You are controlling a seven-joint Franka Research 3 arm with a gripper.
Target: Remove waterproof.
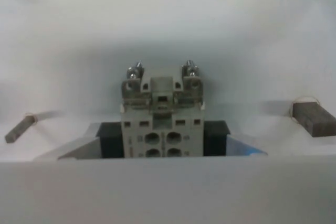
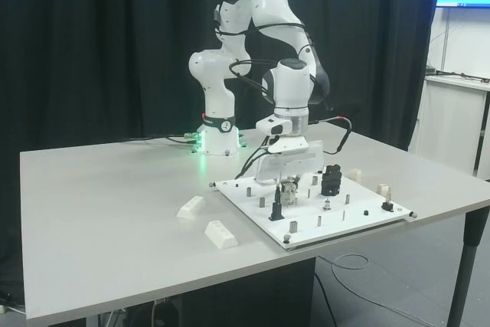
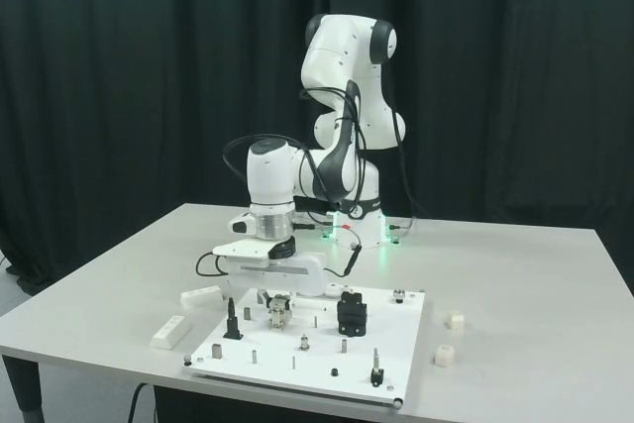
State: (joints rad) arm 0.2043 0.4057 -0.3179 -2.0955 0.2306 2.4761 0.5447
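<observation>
My pincer (image 1: pixel 163 129) was clamped on the waterproof connector (image 1: pixel 161 121), so I could pull it off the white board (image 2: pixel 337 223).

One white arm (image 3: pixel 327 146) stands on one grey table (image 2: pixel 99 204), and one white board (image 3: pixel 396 344) lies on that table. Off the board there are four small white blocks in all — two long ones, the first (image 3: pixel 169 331) and the second (image 3: pixel 201 294), to the left in the second room view, and two small cube-like ones, one (image 3: pixel 455 320) and another (image 3: pixel 445 355), to the right. On the board I count one grey connector block (image 1: pixel 161 124) with two screws on top, the first (image 1: pixel 135 70) and the second (image 1: pixel 190 68), one black boxy part (image 3: pixel 351 315) and one black upright post (image 3: pixel 232 322) — the small pegs are too tiny to count surely.
</observation>
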